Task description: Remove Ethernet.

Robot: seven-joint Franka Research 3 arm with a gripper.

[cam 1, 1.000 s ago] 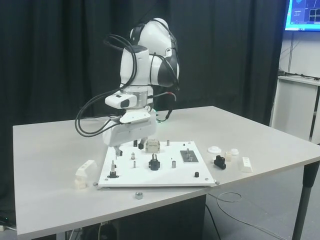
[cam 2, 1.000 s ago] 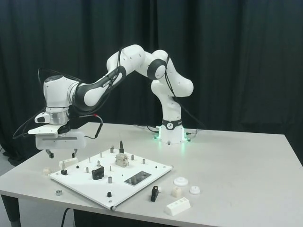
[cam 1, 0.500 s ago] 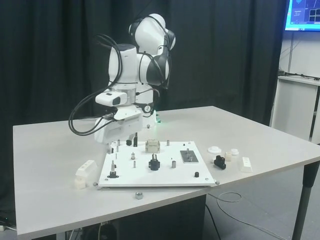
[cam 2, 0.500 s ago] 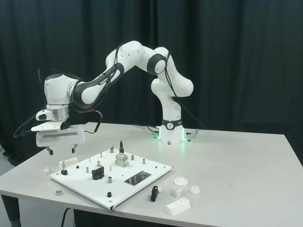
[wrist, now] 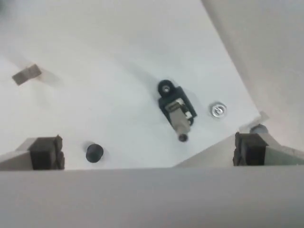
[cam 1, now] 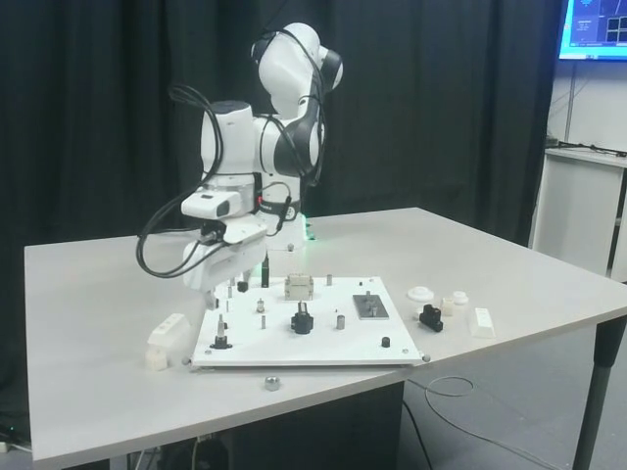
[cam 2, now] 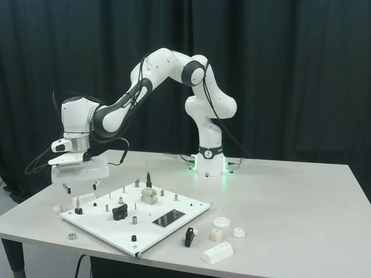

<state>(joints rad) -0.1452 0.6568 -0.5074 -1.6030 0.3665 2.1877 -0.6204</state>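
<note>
A white board [cam 1: 323, 343] [cam 2: 174, 202] lies on the grey table. At its corner by the loose white block stands a small black socket with a grey plug [wrist: 176, 111] [cam 1: 222, 340] [cam 2: 78, 209]; it looks like the Ethernet plug. My gripper [wrist: 147, 151] [cam 1: 227, 294] [cam 2: 81, 187] hangs open a short way above that corner, holding nothing. In the wrist view the plug lies between the two black fingertips [wrist: 45, 153], offset towards one of them. A board screw [wrist: 217, 110] sits beside the socket.
The board also carries a black knob [wrist: 94, 152], a grey peg [wrist: 27, 74], a boxy connector [cam 1: 299, 286], a black part [cam 1: 301, 320] and a metal plate [cam 1: 369, 306]. Off the board lie a white block [cam 1: 167, 338], a nut [cam 1: 271, 383], white gears [cam 1: 420, 293] and another block [cam 1: 481, 322].
The arm has swung the gripper from the board's middle back edge towards the corner with the socket. The fingers stayed open and nothing was taken hold of.
</note>
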